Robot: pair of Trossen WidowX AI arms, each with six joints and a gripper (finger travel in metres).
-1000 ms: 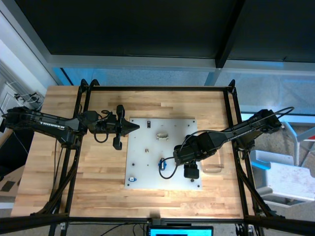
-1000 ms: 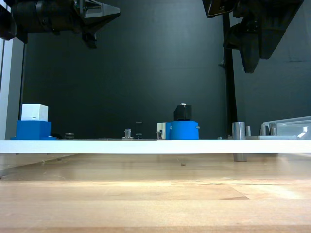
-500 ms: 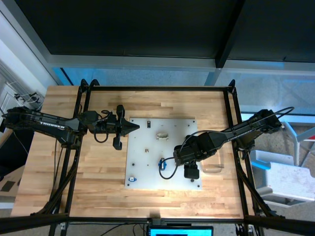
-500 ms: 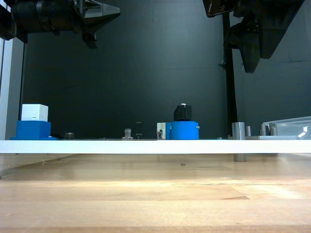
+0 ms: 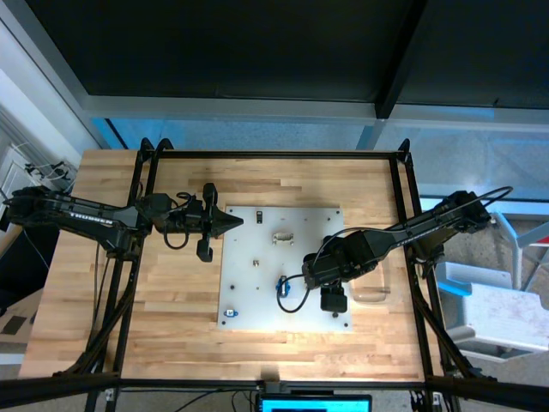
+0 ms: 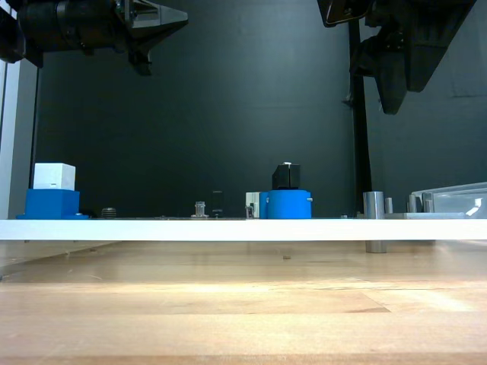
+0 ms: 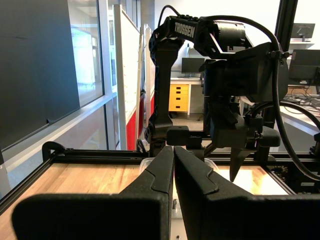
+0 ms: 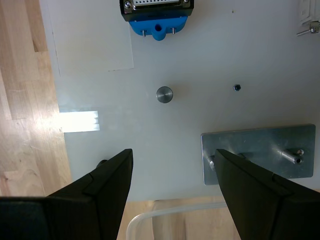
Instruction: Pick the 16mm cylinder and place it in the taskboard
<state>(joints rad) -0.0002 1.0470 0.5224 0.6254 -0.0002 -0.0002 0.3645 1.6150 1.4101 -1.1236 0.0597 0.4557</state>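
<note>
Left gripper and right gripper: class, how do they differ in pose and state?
Fingers: left gripper shut, right gripper open. Pose: left gripper level by the left edge of the taskboard, right gripper pointing down over it. Both are empty, raised above the taskboard.

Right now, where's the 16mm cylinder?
The cylinder stands in the taskboard, low view's right, under the open right hand; shut left hand hangs at its left edge.

A clear plastic tray (image 5: 371, 292) lies on the wooden table (image 5: 154, 305) inside a black frame (image 5: 274, 155)
</note>
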